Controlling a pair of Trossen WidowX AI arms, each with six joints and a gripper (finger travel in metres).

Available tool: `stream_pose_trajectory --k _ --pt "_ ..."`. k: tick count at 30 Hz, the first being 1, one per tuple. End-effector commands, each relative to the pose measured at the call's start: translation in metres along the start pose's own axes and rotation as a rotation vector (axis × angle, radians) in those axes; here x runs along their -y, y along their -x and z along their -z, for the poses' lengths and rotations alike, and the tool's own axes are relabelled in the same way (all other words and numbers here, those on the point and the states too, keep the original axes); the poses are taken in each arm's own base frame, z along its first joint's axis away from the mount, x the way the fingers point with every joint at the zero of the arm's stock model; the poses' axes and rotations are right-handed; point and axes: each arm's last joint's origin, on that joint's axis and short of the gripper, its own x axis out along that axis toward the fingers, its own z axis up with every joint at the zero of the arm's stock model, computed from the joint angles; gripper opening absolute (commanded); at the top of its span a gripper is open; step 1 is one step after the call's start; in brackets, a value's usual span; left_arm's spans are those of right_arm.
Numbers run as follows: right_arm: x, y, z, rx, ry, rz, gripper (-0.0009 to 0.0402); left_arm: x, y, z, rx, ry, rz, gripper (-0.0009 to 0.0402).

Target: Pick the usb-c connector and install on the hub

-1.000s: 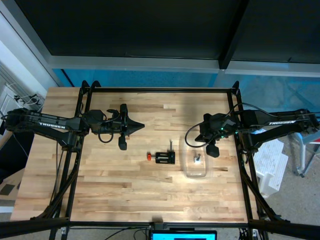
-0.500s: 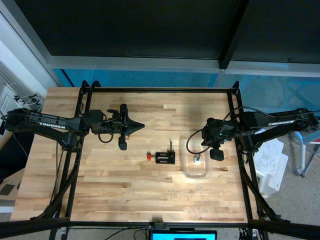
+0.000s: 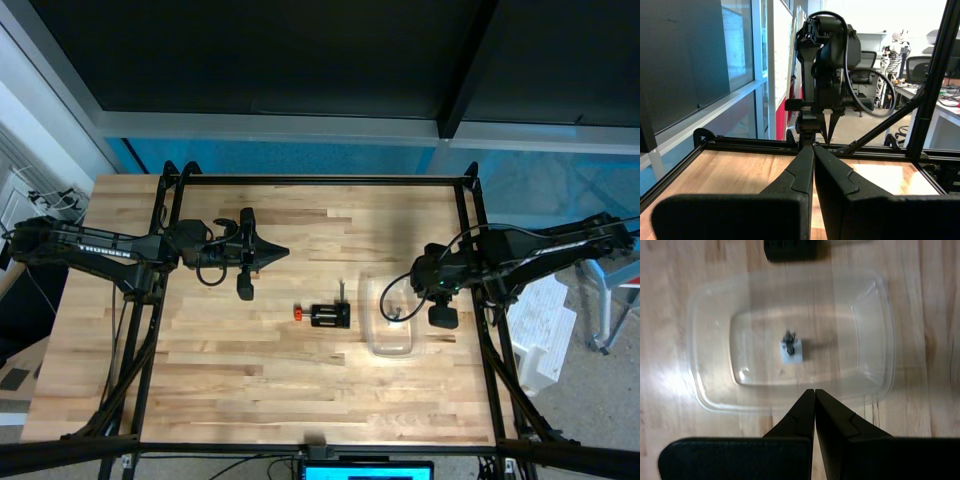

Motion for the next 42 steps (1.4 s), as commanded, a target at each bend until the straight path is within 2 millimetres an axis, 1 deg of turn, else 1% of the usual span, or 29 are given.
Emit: stream_pose_trajectory --k 1,4,7,13,18,23,26,31,37,42 --pt "-0.004 -0.01 -0.004 -0.044 0.015 0.008 0.0 0.0 0.0 0.0 0.0 0.0 0.0 0.0" --pt "-0.008 -0.018 -0.007 -0.081 0.004 0.017 0.0002 0.0 0.0 0.0 0.0 0.0 0.0 0.0" --pt "-0.011 -0.026 -0.01 -0.111 -0.006 0.035 0.0017 0.0 0.0 0.0 0.0 0.0 0.0 0.0" --pt "-0.025 -0.042 -0.017 -0.107 0.013 0.05 0.0077 0.0 0.0 0.0 0.0 0.0 0.0 0.0" --pt "-0.029 -0.051 -0.022 -0.092 0.021 0.058 0.0128 0.0 0.0 0.0 0.0 0.0 0.0 0.0" --pt "-0.031 -0.061 -0.025 -0.094 0.026 0.078 0.0159 0.0 0.0 0.0 0.0 0.0 0.0 0.0" --pt "-0.031 -0.064 -0.025 -0.104 0.032 0.088 0.0167 0.0 0.0 0.0 0.0 0.0 0.0 0.0" --pt "-0.032 -0.071 -0.025 -0.11 0.038 0.091 0.0166 0.0 0.0 0.0 0.0 0.0 0.0 0.0" --pt "-0.033 -0.086 -0.022 -0.112 0.038 0.09 0.0165 0.0 0.0 0.0 0.0 0.0 0.0 0.0" --pt "-0.034 -0.093 -0.02 -0.115 0.039 0.091 0.0165 0.0 0.0 0.0 0.0 0.0 0.0 0.0"
